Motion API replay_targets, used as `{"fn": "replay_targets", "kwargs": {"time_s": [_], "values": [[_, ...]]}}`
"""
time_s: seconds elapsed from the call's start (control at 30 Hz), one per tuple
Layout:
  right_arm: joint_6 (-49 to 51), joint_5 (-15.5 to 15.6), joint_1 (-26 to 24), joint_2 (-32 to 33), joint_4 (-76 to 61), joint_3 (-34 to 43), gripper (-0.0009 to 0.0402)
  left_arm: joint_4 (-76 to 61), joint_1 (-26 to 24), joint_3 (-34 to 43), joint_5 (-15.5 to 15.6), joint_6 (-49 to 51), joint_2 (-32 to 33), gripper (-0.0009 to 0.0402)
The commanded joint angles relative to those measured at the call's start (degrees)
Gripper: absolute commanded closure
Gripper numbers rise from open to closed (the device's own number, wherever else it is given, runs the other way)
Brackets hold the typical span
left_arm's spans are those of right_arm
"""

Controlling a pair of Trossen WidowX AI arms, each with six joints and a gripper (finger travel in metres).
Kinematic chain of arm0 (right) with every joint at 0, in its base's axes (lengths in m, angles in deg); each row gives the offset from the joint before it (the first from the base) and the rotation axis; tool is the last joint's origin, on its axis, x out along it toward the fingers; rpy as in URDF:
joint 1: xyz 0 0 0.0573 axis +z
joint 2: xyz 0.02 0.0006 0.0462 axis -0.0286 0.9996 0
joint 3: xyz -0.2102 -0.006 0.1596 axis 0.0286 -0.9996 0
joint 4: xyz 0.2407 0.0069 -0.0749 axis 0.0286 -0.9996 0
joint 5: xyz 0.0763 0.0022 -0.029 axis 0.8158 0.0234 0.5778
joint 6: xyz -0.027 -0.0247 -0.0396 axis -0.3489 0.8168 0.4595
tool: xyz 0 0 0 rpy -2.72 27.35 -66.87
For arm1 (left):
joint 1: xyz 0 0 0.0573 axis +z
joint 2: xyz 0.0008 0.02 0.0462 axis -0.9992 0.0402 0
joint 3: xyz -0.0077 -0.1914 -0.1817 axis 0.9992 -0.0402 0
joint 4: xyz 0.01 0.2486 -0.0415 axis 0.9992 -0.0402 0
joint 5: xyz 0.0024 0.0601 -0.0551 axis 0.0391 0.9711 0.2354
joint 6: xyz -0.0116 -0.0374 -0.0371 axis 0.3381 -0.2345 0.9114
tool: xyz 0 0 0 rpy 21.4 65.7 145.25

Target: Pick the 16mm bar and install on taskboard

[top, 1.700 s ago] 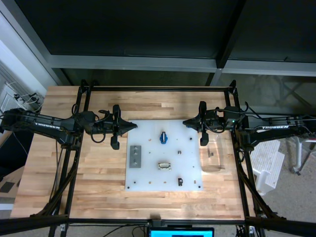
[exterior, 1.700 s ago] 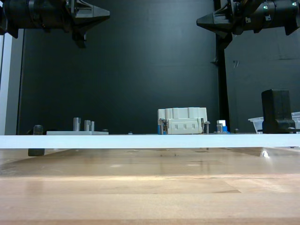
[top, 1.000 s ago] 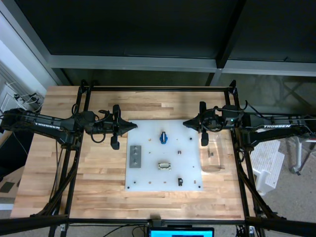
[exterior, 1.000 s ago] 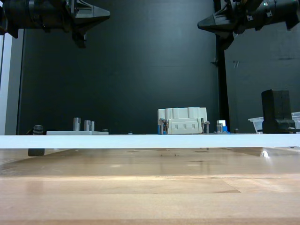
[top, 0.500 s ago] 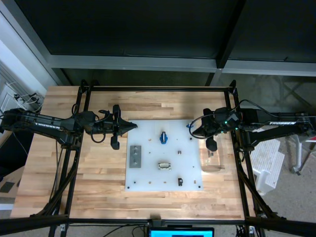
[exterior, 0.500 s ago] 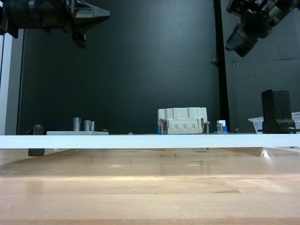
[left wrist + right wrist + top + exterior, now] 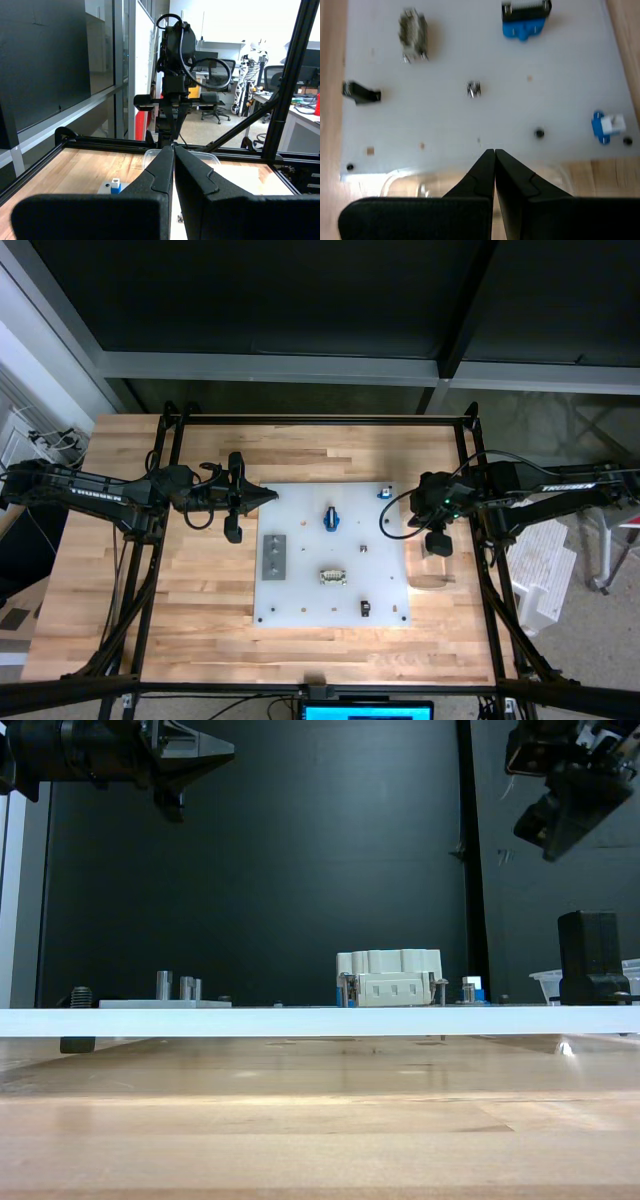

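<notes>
My left gripper [image 7: 270, 497] hangs shut and empty high above the white taskboard's [image 7: 300, 540] back left corner, pointing right; its fingertips [image 7: 173, 148] meet in the left wrist view. My right gripper [image 7: 437, 546] is tilted downward over the clear tray [image 7: 430, 584] beside the board's right edge. It is shut on nothing [image 7: 494, 151], and it sits high in the low view [image 7: 535, 820]. I cannot pick out the 16mm bar; the tray's inside is mostly hidden under the right gripper.
On the board are a grey block with pegs [image 7: 274, 558], a beige connector [image 7: 333, 577], a blue part [image 7: 331, 519], a black clip [image 7: 366, 608] and a small blue-white piece [image 7: 384, 493]. Black frame rails run along the table's sides.
The right arm has swung from pointing left over the board's back right corner to pointing down above the tray, shifting right and nearer. The left arm has not moved.
</notes>
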Motion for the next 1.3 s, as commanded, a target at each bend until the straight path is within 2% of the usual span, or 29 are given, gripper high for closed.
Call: {"fn": "replay_targets", "kwargs": {"time_s": [0.03, 0.17, 0.37, 0.7, 1.07, 1.3], "values": [[-0.92, -0.04, 0.7, 0.59, -3.26, 0.76, 0.0393, 0.02, 0.0, 0.02, 0.0, 0.0, 0.0, 0.0393], [-1.22, -0.26, 1.79, 1.51, -7.61, 2.47, 0.0393, 0.0, 0.02, 0.02, 0.0, -0.02, 0.0, 0.0393], [-2.67, -2.62, 3.82, 3.54, -14.16, 4.72, 0.0393, 0.02, 0.0, 0.02, 0.0, -0.02, 0.0, 0.0393], [-4.26, -3.06, 8.41, 5.92, -17.55, 5.05, 0.0392, 0.02, 0.02, 0.02, 0.0, -0.02, 0.0, 0.0392], [-6.54, -3.1, 11.43, 8.52, -20.22, 4.98, 0.0323, 0.02, 0.02, 0.02, 0.0, 0.0, 0.0, 0.0393], [-6.54, -4.57, 11.72, 8.96, -20.22, 4.9, 0.0313, 0.0, 0.0, 0.02, 0.0, -0.02, 0.0, 0.0393]]}}
